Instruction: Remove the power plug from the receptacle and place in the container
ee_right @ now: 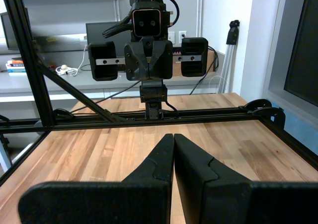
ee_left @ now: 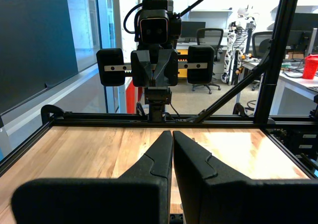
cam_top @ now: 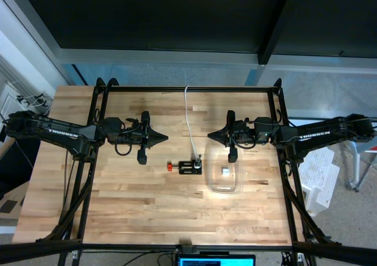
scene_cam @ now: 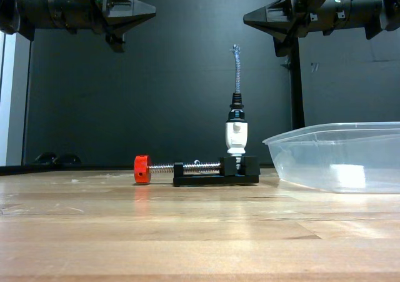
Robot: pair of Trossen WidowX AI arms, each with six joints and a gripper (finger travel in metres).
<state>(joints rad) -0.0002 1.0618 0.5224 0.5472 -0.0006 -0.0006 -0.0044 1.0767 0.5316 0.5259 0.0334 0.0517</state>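
The power plug (scene_cam: 235, 106) is a small black plug with a thin cord rising from it. It sits upright in the white receptacle (scene_cam: 236, 135), which a black vise (scene_cam: 215, 170) with a red knob (scene_cam: 142, 169) clamps on the table. The clear container (cam_top: 225, 173) lies just right of the vise, empty but for a small white mark. My left gripper (cam_top: 166, 138) hovers shut, high above the table, to the left and behind the vise. My right gripper (cam_top: 209, 136) hovers shut opposite it, behind the container. Both point at each other.
A long white cable (cam_top: 189, 115) runs from the far table edge to the receptacle. A black frame (cam_top: 188, 89) borders the wooden table. From the left wrist view I see the right arm (ee_left: 157, 60) facing me, and from the right wrist view the left arm (ee_right: 148, 55).
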